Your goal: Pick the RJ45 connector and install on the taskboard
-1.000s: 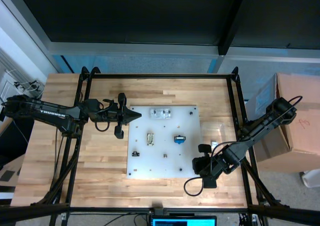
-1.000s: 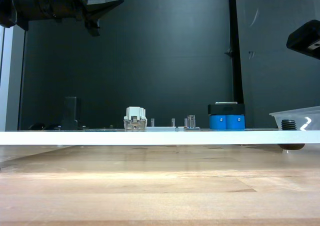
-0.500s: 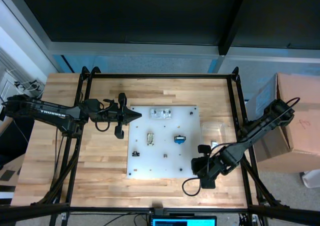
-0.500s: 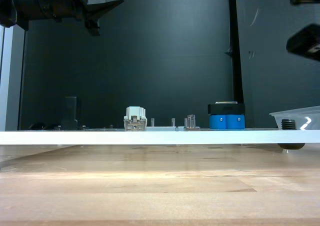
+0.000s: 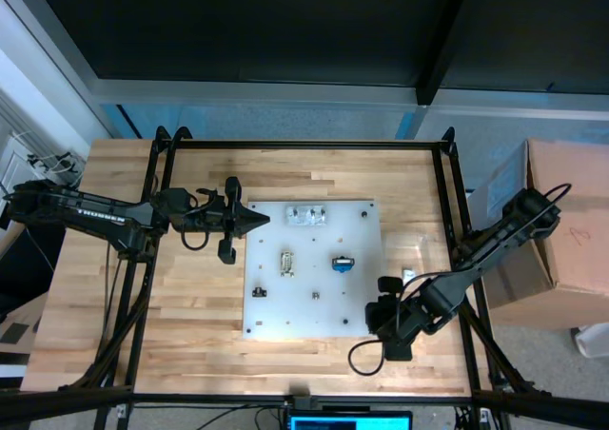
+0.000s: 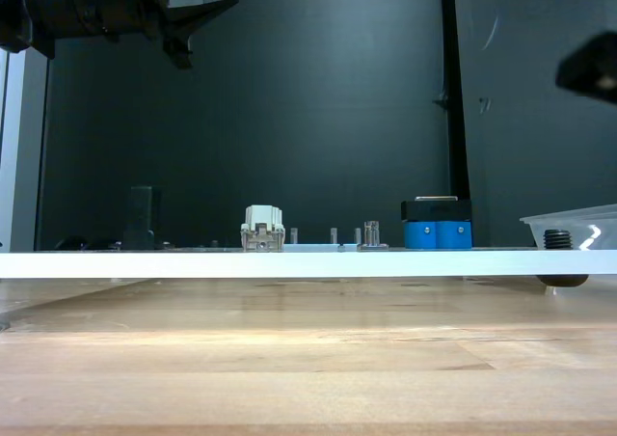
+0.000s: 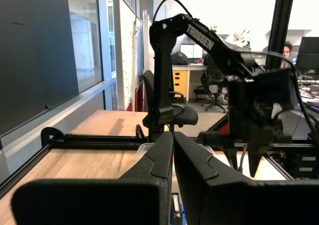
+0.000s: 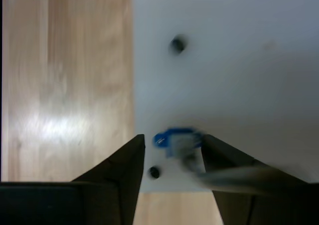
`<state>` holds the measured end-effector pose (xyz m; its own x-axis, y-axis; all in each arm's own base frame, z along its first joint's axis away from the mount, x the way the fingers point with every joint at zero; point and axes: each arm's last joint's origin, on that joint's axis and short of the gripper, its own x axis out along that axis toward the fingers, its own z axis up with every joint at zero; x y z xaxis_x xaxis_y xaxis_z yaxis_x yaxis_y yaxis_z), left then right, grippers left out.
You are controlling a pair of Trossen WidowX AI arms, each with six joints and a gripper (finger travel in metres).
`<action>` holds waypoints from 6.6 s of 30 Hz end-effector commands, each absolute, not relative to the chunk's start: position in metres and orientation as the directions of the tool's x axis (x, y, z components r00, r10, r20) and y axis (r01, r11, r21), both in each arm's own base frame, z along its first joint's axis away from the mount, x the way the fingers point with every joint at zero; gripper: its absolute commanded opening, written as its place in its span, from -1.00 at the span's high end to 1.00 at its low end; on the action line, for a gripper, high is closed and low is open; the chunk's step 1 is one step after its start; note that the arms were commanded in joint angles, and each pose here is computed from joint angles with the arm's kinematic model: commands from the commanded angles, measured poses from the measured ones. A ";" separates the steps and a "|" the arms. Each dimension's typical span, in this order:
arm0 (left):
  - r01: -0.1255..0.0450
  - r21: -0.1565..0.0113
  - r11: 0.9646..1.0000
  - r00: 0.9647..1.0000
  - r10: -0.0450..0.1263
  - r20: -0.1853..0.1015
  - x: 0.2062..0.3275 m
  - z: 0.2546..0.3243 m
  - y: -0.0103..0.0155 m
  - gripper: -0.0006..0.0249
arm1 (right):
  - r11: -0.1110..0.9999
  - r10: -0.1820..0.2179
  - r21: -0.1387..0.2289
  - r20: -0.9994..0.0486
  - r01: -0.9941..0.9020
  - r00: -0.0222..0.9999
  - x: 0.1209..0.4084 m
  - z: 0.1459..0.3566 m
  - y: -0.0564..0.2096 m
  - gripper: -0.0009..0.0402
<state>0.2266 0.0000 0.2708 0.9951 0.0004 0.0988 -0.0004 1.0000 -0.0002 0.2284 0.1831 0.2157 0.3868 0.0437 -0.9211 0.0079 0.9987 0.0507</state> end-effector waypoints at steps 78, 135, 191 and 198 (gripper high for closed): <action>-0.001 0.000 1.000 0.997 0.001 0.077 0.227 0.2686 0.0001 0.94 | 0.990 -0.078 0.123 0.036 0.073 0.996 0.183 0.282 -0.004 0.96; 0.000 0.000 1.000 0.997 0.000 0.077 0.227 0.2686 0.0000 0.95 | 0.988 -0.098 0.124 0.024 0.095 0.995 0.183 0.280 -0.005 0.96; -0.001 0.000 1.000 0.997 0.001 0.078 0.227 0.2687 0.0001 0.95 | 0.988 -0.098 0.124 0.023 0.095 0.995 0.183 0.280 -0.005 0.96; 0.000 0.000 1.000 0.997 0.000 0.077 0.227 0.2686 0.0000 0.95 | 0.988 -0.098 0.124 0.023 0.094 0.995 0.183 0.280 -0.005 0.96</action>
<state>0.2268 0.0000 0.2686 0.9970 0.0004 0.0772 -0.0003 1.0000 -0.0006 0.1833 -0.0049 0.2802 0.9949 -0.0983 0.0230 0.0947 0.9878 0.1235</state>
